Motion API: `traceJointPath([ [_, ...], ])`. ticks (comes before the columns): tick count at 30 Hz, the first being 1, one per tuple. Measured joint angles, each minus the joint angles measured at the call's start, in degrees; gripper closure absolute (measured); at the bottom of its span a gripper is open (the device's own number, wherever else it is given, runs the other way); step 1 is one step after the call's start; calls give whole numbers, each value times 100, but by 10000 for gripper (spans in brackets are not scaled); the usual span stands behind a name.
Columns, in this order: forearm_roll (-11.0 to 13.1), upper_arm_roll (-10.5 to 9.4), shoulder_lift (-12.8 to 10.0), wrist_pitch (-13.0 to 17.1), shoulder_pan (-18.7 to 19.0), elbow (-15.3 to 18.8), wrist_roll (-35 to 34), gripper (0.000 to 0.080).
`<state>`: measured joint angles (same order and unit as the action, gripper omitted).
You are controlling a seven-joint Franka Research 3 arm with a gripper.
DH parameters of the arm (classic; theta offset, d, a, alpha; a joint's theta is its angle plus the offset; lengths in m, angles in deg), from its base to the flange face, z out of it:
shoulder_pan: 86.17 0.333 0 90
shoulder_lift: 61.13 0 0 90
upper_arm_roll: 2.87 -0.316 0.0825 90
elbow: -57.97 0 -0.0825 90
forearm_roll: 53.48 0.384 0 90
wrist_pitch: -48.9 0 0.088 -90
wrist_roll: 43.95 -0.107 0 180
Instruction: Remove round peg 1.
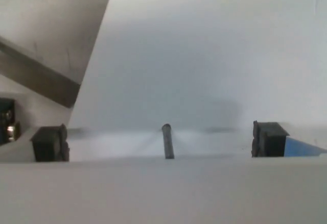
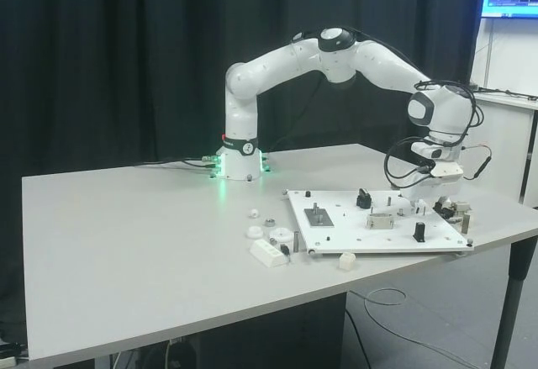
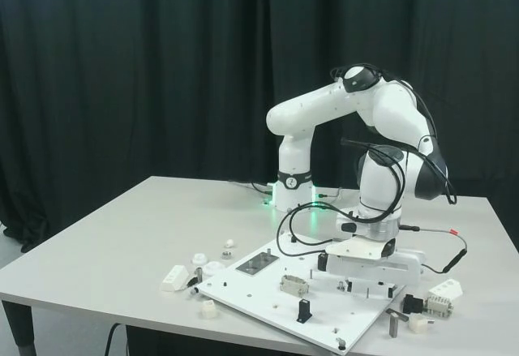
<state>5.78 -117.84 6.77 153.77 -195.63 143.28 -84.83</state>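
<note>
In the wrist view a thin grey round peg [image 1: 167,141] stands upright from the white board [image 1: 204,55]. My gripper [image 1: 158,141] is open, and its two black fingertips [image 1: 49,143] stand wide apart on either side of the peg without touching it. In the first room view the gripper [image 2: 437,197] hangs low over the far right part of the board [image 2: 378,233]. In the second room view the gripper [image 3: 369,281] sits just above the board [image 3: 268,295]; the peg is hidden there.
On the board are a grey block [image 2: 318,215], a black upright piece [image 2: 419,231] and a grey bracket [image 2: 381,220]. Several loose white parts [image 2: 269,251] lie on the table left of the board. A white connector [image 3: 443,293] lies near the table's right edge.
</note>
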Motion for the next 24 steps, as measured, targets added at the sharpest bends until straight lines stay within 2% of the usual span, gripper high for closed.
traceJointPath([
  [8, 20, 1, 0, 130, 56, 143, 121, 3],
  [19, 215, 2, -1, 320, 143, 364, 255, 3],
  [20, 227, 2, -1, 342, 152, 382, 255, 108],
  [24, 277, 14, -1, 397, 192, 452, 255, 108],
])
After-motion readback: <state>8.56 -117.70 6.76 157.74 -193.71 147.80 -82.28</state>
